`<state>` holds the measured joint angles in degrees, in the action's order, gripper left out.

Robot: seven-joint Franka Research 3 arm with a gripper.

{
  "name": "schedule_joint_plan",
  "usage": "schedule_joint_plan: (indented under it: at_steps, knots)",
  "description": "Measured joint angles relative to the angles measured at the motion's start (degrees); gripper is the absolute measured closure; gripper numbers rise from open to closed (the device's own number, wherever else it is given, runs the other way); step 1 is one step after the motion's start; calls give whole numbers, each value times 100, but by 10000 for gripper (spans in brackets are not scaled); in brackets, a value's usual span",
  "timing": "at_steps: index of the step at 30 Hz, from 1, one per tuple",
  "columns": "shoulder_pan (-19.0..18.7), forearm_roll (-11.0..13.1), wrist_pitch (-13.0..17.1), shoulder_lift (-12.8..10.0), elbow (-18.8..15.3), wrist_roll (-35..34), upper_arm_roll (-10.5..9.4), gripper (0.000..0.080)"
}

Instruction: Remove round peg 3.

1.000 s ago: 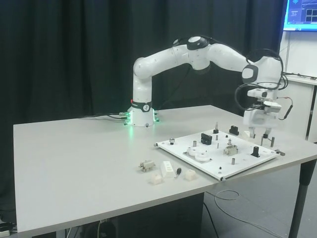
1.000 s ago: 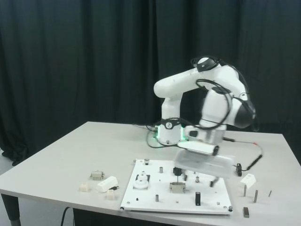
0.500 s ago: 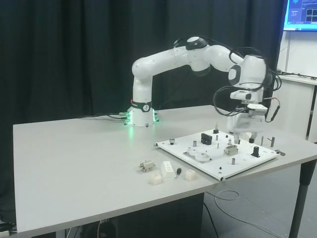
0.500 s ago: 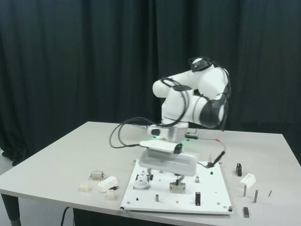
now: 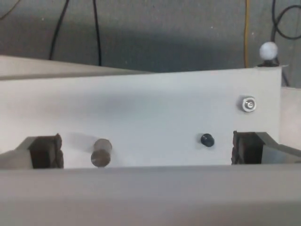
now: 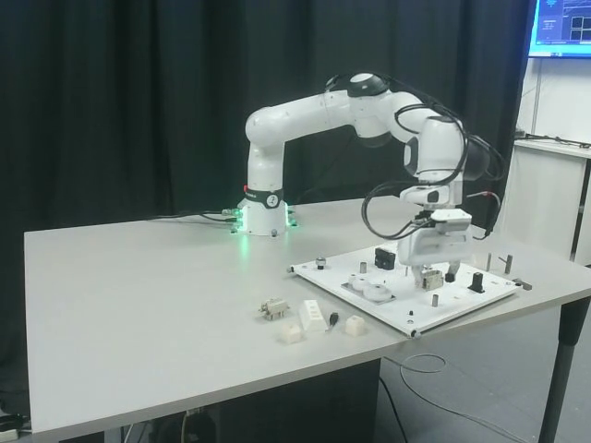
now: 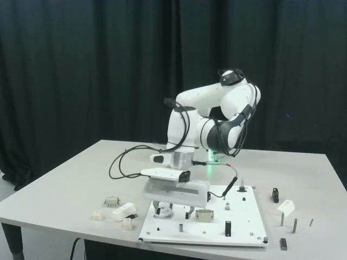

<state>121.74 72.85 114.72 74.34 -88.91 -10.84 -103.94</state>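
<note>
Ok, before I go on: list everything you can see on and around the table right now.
Table: one, grey, carrying everything.
Board: one, white, at the table's front edge, under the hand.
Round peg: one, grey, upright in the board, between the fingertips in the wrist view, nearer one of them.
Black dot: one, on the board; hole or stud, cannot tell.
Screw: one, grey, near the board's corner.
Loose small parts: a cluster, mostly white, on the table beside the board.
Curtain: black, behind the table.
Arm: one, white, green light at its base.
Hand: one, open, low over the board.
</note>
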Motion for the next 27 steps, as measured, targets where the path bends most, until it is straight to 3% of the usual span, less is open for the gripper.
schedule_joint_plan:
  at_steps: [8,27]
  knots:
    - [13,243,41,1,-92,52,-144,3]
    - [19,326,278,67,-134,62,-451,3]
